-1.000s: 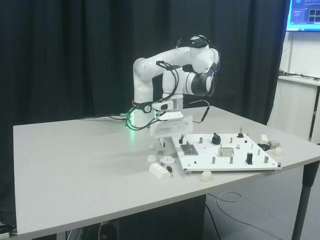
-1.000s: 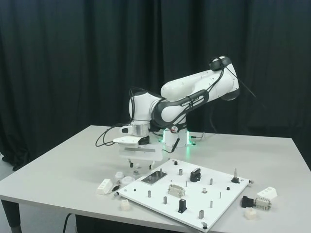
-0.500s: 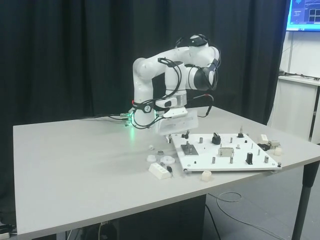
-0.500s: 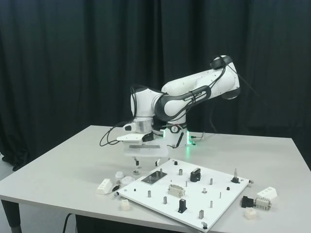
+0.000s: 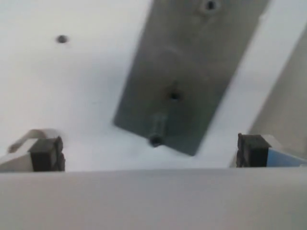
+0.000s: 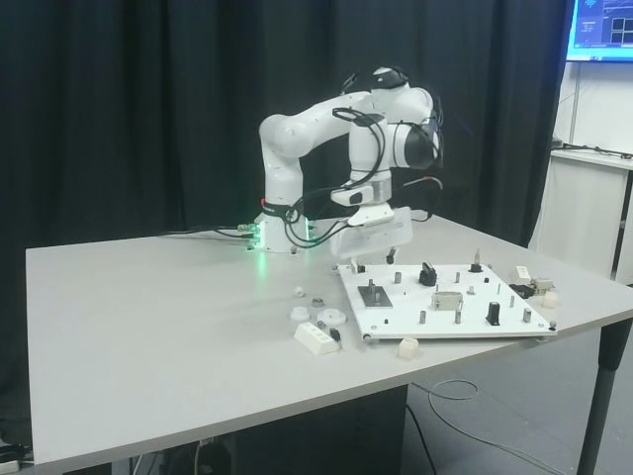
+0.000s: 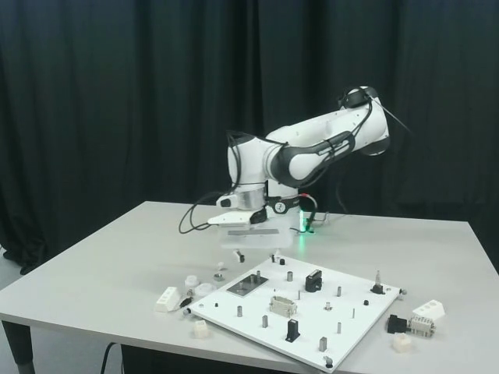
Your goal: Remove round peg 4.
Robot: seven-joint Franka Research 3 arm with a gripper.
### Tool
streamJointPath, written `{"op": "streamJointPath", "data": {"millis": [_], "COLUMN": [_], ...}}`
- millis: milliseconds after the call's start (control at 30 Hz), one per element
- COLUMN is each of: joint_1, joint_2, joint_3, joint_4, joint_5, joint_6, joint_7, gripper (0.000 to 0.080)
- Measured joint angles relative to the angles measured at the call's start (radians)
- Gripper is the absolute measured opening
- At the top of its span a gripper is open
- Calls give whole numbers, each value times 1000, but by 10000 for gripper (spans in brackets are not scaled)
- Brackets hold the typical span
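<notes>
Likely rigid, light, slick: I'd pinch the peg (image 5: 157, 128) near its top, at my wide, empty pincer's (image 5: 148, 152) twelve.

The arm (image 6: 326, 119) was white with black joints. Below the black fingertips (image 5: 46, 153) lay a white board (image 7: 312, 312) bearing a grey plate (image 5: 187, 72). The table (image 6: 148, 317) was grey, the curtain (image 7: 117, 101) black, the base light (image 6: 259, 237) green.
</notes>
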Motion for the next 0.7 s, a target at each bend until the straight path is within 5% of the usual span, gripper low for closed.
{"op": "streamJointPath", "data": {"millis": [700], "joint_1": [154], "joint_2": [6], "joint_3": [16], "joint_4": [-2], "joint_5": [-33], "joint_6": [41], "joint_7": [114], "gripper": [800]}}
